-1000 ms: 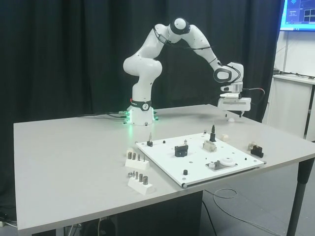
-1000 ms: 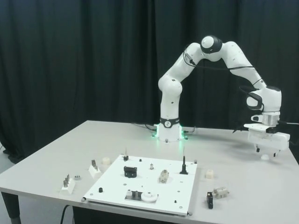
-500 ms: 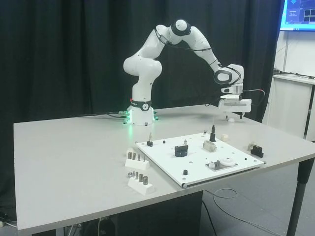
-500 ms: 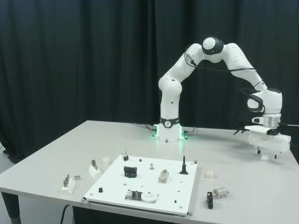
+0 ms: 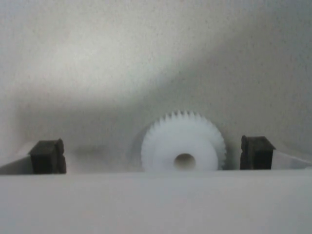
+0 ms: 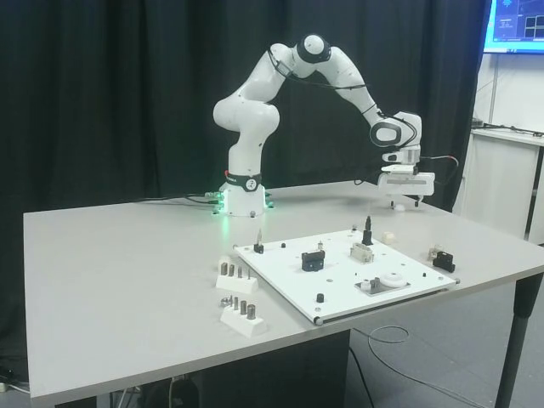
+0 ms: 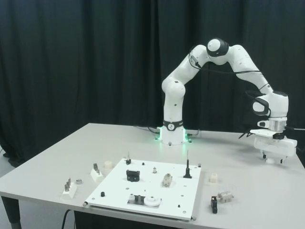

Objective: Pick medium gear.

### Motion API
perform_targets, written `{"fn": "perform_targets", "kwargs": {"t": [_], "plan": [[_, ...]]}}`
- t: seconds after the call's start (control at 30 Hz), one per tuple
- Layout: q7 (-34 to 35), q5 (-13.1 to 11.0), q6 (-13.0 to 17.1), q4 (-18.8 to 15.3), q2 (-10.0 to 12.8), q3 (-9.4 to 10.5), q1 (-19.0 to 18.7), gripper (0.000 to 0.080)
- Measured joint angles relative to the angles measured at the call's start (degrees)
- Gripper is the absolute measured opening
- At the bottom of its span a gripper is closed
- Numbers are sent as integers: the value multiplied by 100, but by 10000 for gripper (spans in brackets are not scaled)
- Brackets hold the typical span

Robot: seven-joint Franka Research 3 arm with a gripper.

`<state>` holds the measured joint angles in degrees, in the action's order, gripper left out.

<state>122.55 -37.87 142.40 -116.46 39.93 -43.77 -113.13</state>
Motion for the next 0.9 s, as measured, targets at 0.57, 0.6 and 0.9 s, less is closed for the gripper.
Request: {"fn": "perform_targets", "kwargs": {"t": [0.57, 0.6, 0.9], "plan": [[-16, 0, 2, 5, 33, 34, 55, 536], [-20, 0, 2, 5, 34, 34, 57, 536], [-47, 0, 2, 6, 34, 33, 79, 354]]}}
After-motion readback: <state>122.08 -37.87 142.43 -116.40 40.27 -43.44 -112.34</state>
